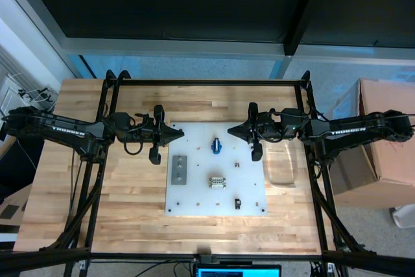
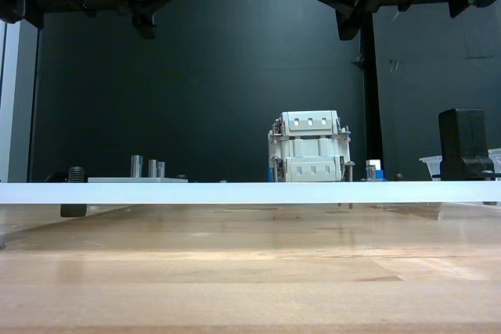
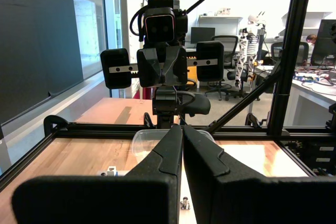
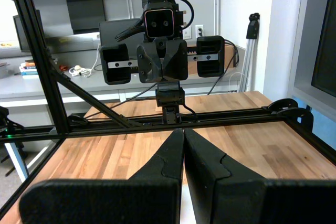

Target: Remove the HAN10E connector from the taskboard and place in the container

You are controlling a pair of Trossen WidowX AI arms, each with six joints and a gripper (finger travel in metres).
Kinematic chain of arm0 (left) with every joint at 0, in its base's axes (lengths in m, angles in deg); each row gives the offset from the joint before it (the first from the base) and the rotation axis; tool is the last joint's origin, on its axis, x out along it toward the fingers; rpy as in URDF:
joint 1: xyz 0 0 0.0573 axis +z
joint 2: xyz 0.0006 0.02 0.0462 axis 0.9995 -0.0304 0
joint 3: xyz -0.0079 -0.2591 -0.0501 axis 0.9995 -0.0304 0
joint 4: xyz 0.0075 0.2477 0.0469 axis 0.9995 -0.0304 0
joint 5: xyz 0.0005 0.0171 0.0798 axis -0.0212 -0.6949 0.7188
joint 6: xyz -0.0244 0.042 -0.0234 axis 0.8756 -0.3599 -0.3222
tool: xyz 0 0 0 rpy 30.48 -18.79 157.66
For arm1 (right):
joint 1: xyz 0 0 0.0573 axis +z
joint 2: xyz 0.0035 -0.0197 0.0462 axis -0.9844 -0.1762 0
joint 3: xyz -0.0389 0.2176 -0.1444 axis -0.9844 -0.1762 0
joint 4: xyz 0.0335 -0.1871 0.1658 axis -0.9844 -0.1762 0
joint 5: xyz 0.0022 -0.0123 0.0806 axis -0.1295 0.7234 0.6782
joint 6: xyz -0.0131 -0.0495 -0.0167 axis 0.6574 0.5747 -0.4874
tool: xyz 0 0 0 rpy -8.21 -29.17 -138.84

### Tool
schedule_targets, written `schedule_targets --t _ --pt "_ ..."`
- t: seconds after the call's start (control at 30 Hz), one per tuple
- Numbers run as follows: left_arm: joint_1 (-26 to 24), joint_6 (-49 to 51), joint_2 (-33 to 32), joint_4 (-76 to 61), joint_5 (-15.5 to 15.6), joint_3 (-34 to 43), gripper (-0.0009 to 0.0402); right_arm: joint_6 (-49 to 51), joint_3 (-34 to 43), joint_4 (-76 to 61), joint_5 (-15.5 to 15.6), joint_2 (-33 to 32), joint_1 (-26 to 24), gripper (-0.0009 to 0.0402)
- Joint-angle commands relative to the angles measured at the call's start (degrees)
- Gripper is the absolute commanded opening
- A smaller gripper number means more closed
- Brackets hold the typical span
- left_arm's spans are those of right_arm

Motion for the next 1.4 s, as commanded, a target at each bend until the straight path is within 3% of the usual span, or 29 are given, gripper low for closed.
schedule_targets --t 0.03,0.43,0.53,0.9,1.4 --pt "-0.02 0.00 0.00 0.02 -0.04 0.00 0.0000 0.00 0.02 0.00 -0.02 -0.02 0.00 0.0000" --pt "0.00 0.00 0.00 0.02 -0.04 0.00 0.0000 -1.57 0.09 0.00 0.00 0.04 0.04 0.0000" --pt "0.00 0.00 0.00 0.02 -0.02 0.00 0.0000 -3.17 2.01 -5.25 1.07 -0.09 0.20 0.0000" --pt "0.00 0.00 0.00 0.02 -0.02 0.00 0.0000 -3.02 18.03 -40.30 1.49 -6.93 4.57 0.0000" --pt "-0.02 0.00 0.00 0.02 -0.04 0.00 0.0000 -6.38 45.35 -76.72 0.57 -26.99 11.28 0.0000"
